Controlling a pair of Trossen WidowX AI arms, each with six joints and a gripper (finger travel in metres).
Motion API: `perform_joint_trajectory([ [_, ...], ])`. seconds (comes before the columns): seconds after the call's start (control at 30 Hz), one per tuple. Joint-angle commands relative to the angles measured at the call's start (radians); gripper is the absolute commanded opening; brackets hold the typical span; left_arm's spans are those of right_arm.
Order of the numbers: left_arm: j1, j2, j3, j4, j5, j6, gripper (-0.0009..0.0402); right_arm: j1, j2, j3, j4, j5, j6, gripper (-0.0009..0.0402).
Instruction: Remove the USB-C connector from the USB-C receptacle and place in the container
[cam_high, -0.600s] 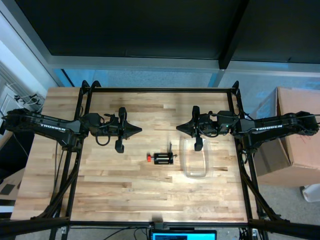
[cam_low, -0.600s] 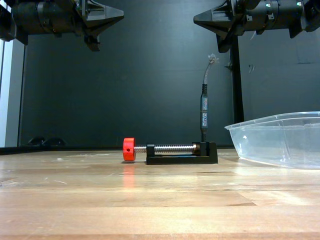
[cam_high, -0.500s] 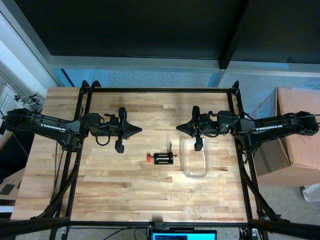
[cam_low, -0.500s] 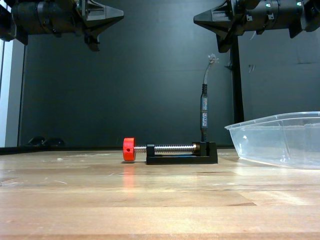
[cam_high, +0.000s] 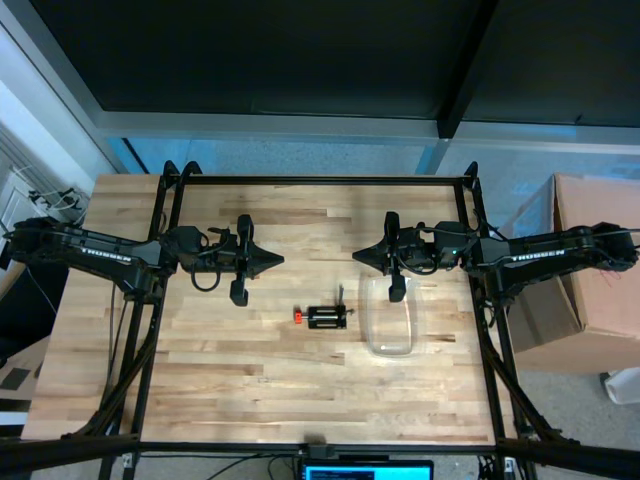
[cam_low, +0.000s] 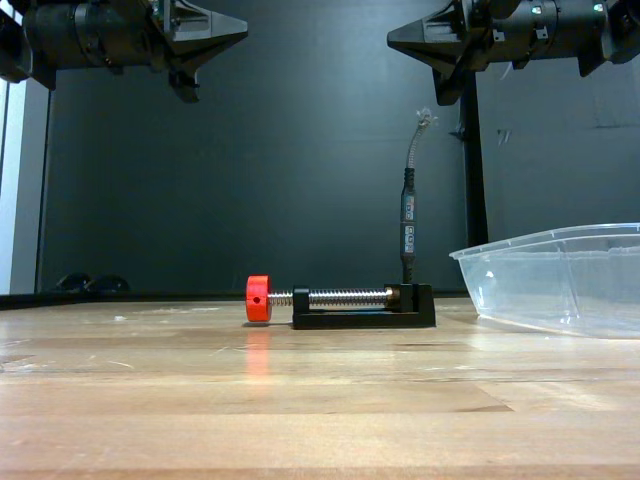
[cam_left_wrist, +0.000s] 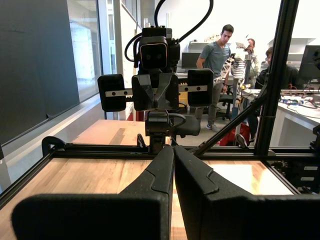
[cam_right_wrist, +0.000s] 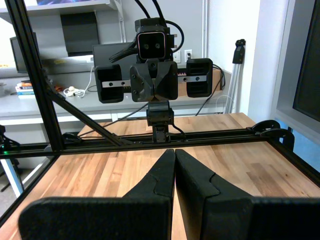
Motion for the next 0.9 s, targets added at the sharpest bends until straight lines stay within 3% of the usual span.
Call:
perform_joint_trajectory([
  [0.03,0.0,0.0,0.0,0.0,0.0,0.0,0.0,0.0,0.002,0.0,0.0,0.0,0.026,0.0],
  [0.13,0.0,0.0,0.0,0.0,0.0,0.0,0.0,0.003,0.001,0.006,-0.052,0.0,0.04,0.0],
  [0.4,0.0,0.0,0.0,0.001,0.0,0.0,0.0,0.075,0.002,0.132,-0.468,0.01,0.046,0.0],
  [0.5,0.0,0.0,0.0,0.0,0.0,0.0,0.0,0.107,0.018,0.2,-0.664,0.043,0.063,0.0],
  [0.9,0.0,0.0,0.0,0.0,0.0,0.0,0.0,0.206,0.204,0.493,-1.194,0.062,0.148,0.0],
])
